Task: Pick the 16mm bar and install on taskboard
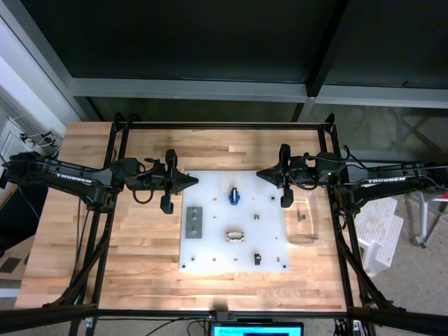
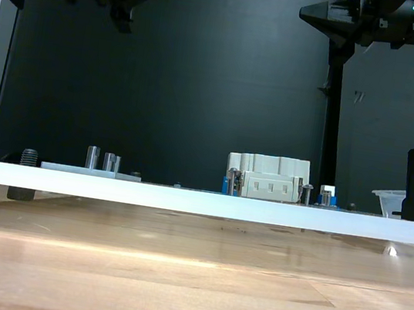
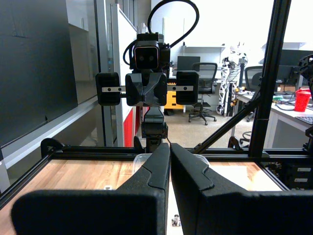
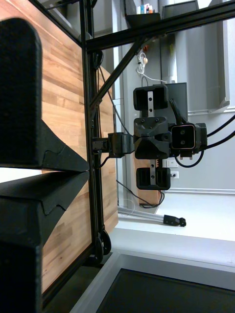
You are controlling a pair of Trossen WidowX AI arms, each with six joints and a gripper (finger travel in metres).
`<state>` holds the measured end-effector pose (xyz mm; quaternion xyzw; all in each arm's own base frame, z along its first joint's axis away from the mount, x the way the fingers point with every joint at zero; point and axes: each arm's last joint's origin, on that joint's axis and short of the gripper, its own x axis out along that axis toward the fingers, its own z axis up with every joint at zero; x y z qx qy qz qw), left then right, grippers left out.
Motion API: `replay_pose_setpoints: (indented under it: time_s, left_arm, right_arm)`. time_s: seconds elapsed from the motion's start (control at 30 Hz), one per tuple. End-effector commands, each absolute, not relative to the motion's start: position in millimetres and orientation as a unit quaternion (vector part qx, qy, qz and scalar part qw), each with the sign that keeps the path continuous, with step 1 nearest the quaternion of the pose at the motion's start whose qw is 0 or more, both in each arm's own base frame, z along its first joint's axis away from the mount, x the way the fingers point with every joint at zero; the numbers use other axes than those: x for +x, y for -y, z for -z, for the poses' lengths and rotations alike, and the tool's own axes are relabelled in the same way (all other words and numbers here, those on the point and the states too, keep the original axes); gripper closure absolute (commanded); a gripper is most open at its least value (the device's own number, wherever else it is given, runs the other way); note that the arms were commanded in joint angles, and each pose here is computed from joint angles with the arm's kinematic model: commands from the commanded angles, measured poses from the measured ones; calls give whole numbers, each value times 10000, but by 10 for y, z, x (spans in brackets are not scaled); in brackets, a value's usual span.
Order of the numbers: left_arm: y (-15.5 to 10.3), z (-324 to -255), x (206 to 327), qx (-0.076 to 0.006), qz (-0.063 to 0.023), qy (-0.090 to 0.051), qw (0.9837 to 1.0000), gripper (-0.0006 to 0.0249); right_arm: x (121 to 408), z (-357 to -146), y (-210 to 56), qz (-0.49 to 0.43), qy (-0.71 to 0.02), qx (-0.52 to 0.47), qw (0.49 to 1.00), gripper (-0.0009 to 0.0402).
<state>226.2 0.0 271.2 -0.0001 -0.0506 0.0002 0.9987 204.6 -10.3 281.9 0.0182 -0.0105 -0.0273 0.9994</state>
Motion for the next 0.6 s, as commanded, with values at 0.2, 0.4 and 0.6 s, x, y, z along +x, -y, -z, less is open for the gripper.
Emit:
replay_pose_setpoints:
  time_s: [0.2, 0.4, 0.6]
  left_arm:
    - [0, -2712, 2263, -1, -2, 506, 9987, 243]
    - [0, -2712, 2263, -1, -2, 506, 9987, 243]
    - [0, -2712, 2263, -1, 0, 506, 9987, 243]
  right_arm:
    - [2047, -2780, 104, 282, -95, 188, 9994, 393]
    - [2047, -2780, 104, 282, -95, 196, 9994, 393]
    - [2049, -2805, 93, 123, -272, 469, 9985, 393]
